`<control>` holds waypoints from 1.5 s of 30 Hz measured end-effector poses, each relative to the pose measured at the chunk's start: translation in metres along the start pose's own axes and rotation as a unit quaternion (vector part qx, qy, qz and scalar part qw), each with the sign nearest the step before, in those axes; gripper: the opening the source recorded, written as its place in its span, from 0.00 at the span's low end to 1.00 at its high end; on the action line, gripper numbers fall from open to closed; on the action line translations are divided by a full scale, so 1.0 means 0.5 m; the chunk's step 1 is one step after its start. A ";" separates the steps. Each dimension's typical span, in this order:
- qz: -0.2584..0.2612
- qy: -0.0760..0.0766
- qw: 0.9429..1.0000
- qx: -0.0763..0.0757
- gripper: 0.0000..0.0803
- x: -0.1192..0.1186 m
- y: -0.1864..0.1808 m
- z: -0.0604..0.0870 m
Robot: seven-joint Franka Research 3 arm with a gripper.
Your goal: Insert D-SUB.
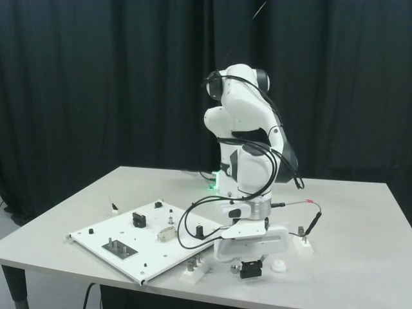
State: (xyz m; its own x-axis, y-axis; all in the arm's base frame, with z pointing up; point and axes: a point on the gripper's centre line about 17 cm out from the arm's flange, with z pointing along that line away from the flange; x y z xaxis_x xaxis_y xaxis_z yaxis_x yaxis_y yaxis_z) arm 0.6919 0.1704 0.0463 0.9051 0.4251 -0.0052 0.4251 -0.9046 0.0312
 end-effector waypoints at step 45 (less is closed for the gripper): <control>0.002 -0.004 1.000 -0.001 0.48 0.005 0.006 -0.019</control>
State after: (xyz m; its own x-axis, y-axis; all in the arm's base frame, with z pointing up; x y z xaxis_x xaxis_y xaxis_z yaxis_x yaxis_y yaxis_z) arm 0.6953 0.1690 0.0558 0.9072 0.4206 -0.0132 0.4208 -0.9066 0.0326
